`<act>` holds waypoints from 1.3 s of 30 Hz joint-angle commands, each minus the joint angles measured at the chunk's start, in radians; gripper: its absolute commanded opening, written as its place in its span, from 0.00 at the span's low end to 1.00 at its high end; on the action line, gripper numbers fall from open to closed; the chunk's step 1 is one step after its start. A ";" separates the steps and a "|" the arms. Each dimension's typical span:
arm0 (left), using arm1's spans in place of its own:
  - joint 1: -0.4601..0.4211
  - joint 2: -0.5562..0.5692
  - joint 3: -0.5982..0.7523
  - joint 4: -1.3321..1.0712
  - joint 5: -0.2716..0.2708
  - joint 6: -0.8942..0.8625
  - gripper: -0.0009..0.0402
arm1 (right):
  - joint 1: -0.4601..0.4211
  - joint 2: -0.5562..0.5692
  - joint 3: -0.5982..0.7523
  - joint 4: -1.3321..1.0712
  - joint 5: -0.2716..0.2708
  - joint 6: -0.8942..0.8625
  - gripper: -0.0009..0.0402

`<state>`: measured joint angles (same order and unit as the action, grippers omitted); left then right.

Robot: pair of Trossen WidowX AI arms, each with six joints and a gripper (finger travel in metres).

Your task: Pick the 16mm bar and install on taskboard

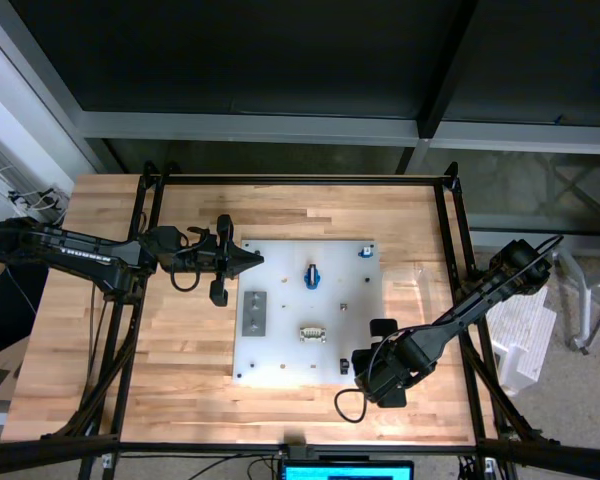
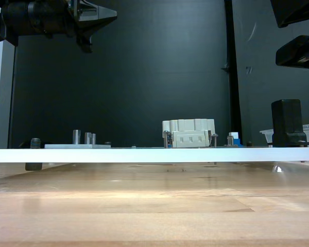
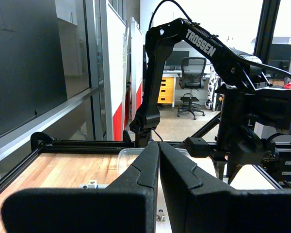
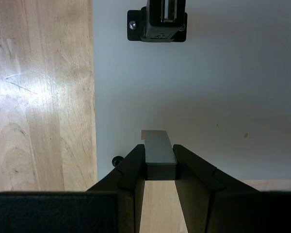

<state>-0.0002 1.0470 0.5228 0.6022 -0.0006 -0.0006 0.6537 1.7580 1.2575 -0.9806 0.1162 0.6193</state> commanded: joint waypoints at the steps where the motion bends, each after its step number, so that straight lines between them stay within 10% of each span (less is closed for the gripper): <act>1: 0.000 0.000 0.000 0.000 0.000 0.000 0.02 | 0.003 0.000 0.001 0.011 -0.006 0.004 0.02; 39: 0.000 0.000 0.000 0.000 0.000 0.000 0.02 | 0.016 0.000 -0.099 0.105 -0.004 0.020 0.02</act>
